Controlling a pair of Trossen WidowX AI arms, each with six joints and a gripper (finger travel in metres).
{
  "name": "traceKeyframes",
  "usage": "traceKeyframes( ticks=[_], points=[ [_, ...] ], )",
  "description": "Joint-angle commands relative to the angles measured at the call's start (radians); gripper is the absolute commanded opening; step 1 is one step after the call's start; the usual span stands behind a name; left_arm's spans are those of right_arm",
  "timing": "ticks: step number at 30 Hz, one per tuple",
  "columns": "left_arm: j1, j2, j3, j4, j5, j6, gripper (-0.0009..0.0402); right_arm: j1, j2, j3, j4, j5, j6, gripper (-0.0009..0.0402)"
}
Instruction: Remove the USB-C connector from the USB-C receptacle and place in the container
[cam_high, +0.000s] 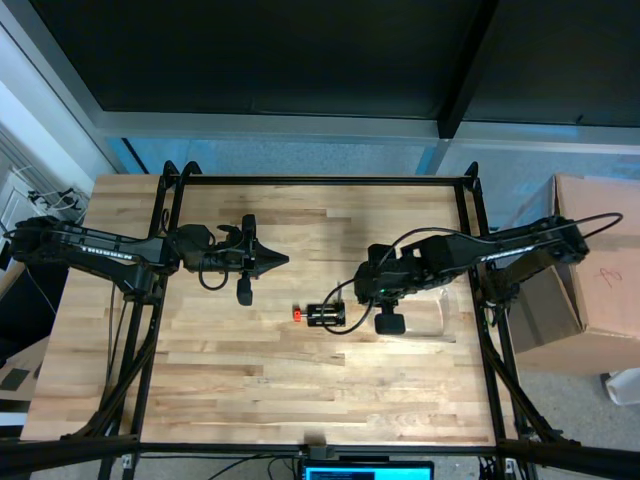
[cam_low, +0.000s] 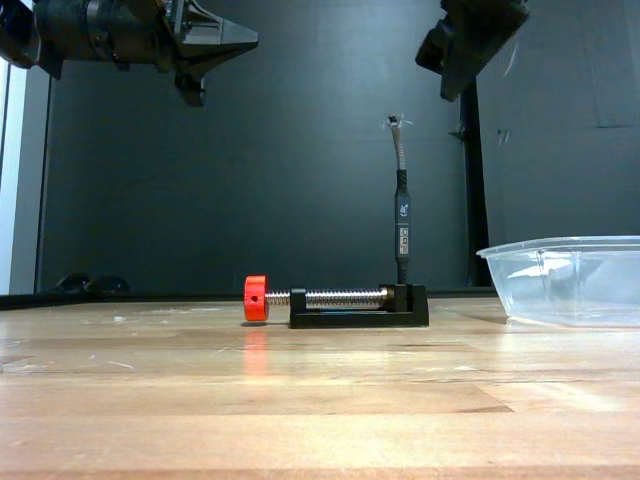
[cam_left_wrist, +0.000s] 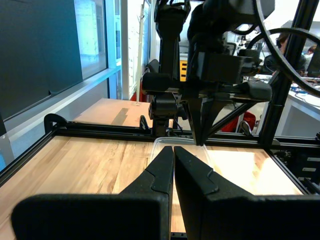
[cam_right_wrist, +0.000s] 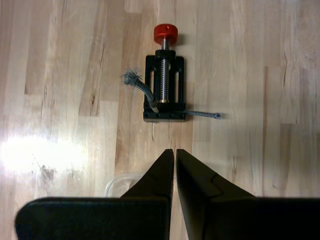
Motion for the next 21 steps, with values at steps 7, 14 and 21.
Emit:
traceKeyframes(
  ticks=[7, 14, 21],
  points=[
    [0.0, 0.0, 0.0, 0.001, 0.0, 0.0, 0.0, 0.002, 0.04, 0.088, -0.042, 0.013, 0.02, 0.0165],
    [0.0, 0.0, 0.0, 0.001, 0.0, 0.0, 0.0, 0.003, 0.04, 0.087, -0.045, 0.028, 0.041, 0.0223],
    [0.0, 0.0, 0.0, 0.0, 0.0, 0.0, 0.0, 0.005, 0.04, 0.084, -0.044, 0.028, 0.044, 0.0214]
  ],
)
